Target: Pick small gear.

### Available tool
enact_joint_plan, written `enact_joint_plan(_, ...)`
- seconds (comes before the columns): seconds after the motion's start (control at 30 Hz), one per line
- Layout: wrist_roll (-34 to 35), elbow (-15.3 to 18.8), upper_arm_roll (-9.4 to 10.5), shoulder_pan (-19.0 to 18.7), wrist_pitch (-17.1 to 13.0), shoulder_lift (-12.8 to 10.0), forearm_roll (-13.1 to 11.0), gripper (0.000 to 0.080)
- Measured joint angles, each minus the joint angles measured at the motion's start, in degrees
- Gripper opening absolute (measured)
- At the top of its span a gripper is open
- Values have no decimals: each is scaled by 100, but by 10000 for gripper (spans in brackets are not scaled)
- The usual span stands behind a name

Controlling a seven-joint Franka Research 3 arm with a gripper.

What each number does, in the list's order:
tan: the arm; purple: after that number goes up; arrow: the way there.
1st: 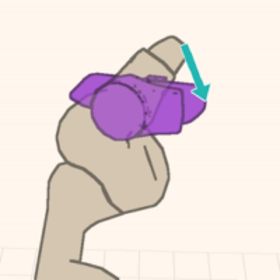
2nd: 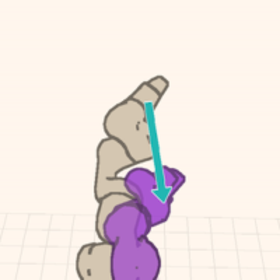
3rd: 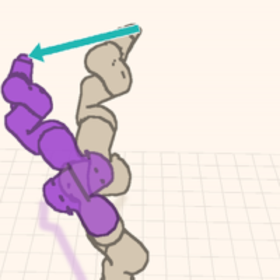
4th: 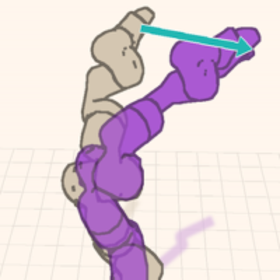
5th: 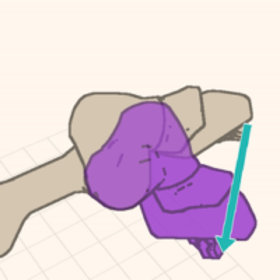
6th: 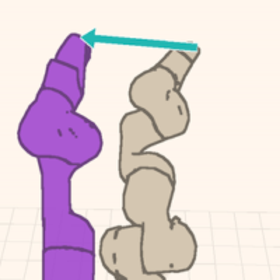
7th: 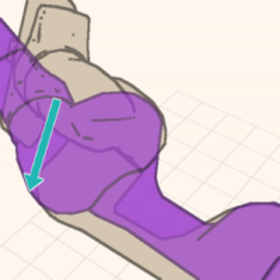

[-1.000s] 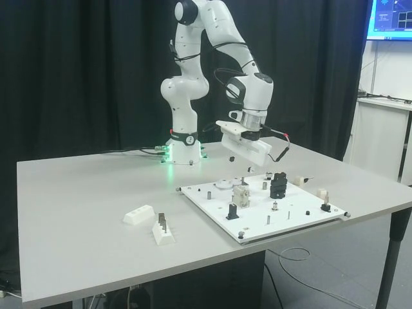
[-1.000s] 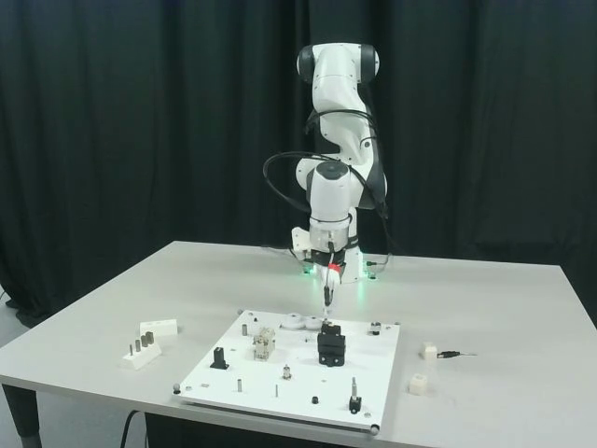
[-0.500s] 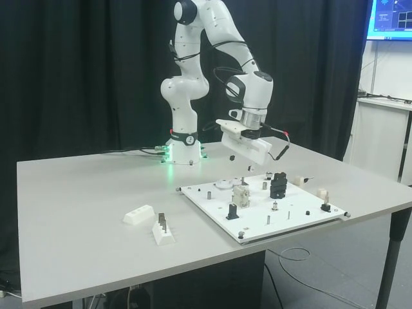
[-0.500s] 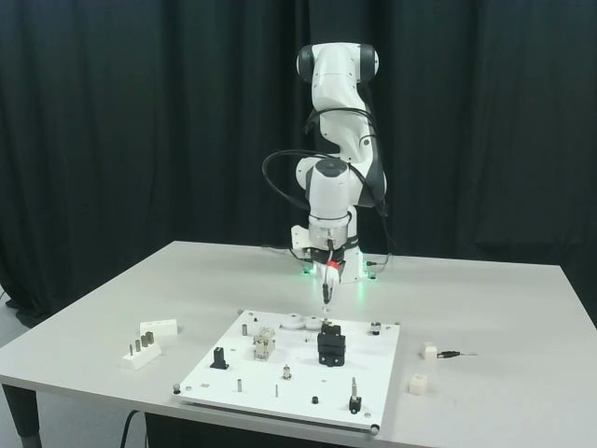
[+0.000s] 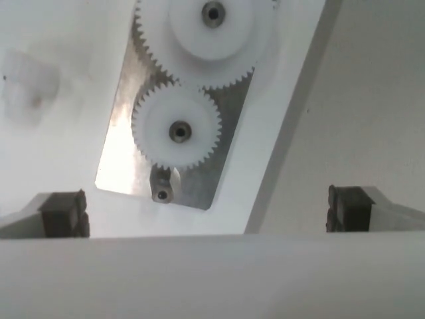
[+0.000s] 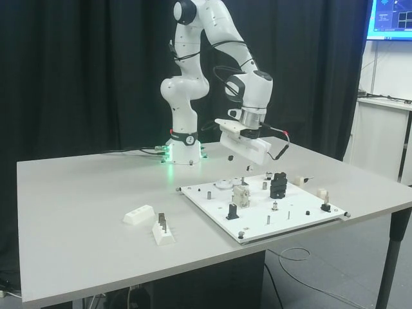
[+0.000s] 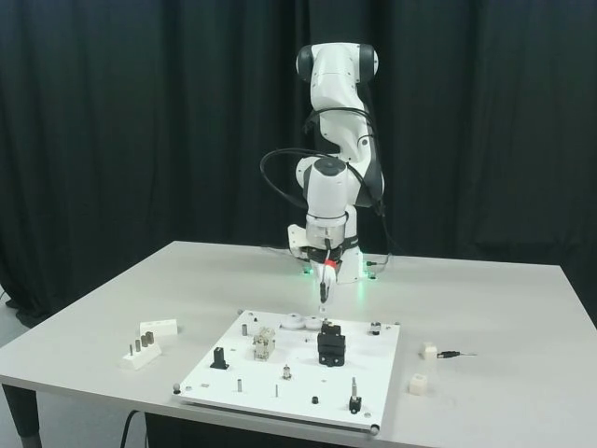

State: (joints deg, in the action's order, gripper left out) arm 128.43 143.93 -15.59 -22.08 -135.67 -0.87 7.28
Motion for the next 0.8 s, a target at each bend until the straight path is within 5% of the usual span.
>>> enact_joint_plan(0.47,-219,-94,-2,23,-28,1,241,800)
enact_joint_plan(0.8,-1315,-208,-3,164,-254,2,427,800)
